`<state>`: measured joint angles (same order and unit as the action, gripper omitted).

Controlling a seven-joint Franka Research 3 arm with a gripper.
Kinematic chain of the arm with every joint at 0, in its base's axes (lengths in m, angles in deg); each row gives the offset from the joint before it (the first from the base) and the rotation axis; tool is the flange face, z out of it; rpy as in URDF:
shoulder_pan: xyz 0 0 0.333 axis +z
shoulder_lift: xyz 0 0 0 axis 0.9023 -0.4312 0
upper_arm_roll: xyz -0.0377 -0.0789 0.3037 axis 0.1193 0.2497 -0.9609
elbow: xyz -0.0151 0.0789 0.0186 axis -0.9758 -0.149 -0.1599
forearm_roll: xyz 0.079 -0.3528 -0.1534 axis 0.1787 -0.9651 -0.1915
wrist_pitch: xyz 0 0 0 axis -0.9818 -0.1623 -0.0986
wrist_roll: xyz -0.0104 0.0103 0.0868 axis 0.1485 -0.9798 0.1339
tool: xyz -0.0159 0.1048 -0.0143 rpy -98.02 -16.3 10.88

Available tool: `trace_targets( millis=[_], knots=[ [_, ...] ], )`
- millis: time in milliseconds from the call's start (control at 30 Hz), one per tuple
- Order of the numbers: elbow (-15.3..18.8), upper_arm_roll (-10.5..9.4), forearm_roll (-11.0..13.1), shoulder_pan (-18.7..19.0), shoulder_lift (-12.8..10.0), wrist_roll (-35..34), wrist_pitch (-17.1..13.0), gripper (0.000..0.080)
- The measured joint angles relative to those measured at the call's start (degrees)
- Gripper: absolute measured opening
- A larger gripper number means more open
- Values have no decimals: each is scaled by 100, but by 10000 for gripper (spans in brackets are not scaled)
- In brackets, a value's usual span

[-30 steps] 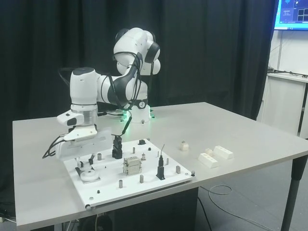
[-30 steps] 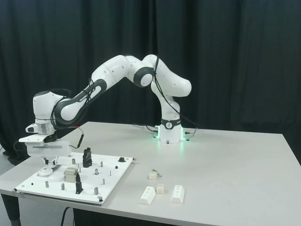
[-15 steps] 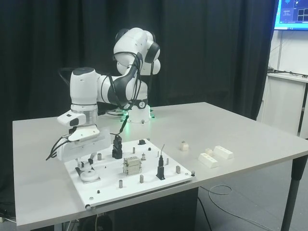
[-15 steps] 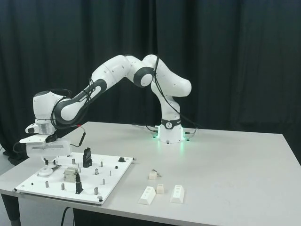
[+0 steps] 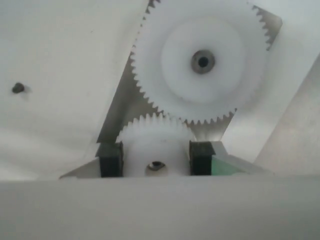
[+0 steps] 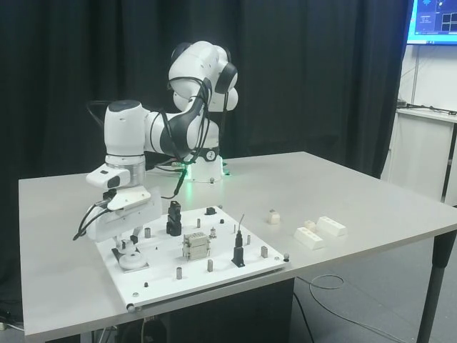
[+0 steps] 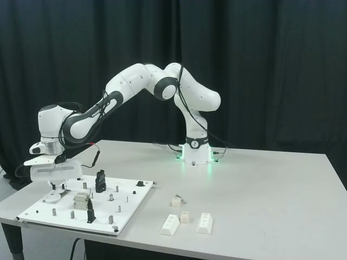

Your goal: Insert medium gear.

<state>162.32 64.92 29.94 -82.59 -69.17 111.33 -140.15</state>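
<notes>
Since a second ago the wrist has turned: in the first room view the white camera housing above the gripper (image 6: 127, 241), which lay level, now tilts, while the arm holds its place over the board's near left corner. In the wrist view two black fingers (image 5: 110, 160) are closed on the flanks of the medium gear (image 5: 156, 145), so the gripper holds it. That gear sits low over the white assembly board (image 6: 193, 261), its teeth just beside and seemingly meshing with those of the large gear (image 5: 202, 61), which rests on its grey peg on the grey base plate (image 5: 125, 107). Whether the medium gear is fully down on its own peg cannot be told.

Counted from left to right: two white gears at the board's left corner, one black upright connector (image 6: 173, 219), one grey multi-pin plug (image 6: 194, 246), one black clip (image 6: 238, 257), then on the grey table (image 6: 343, 189) four white blocks: one small (image 6: 273, 216), one small (image 7: 185, 217), two larger (image 6: 331, 226) and (image 6: 308, 237)
</notes>
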Motion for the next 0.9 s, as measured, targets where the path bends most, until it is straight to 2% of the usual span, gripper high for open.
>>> trace_targets(
  millis=[333,900],
  knots=[
    [1,1,3,-2,-2,63,-3,281],
    [1,1,9,-2,-9,-704,-20,281]
  ],
)
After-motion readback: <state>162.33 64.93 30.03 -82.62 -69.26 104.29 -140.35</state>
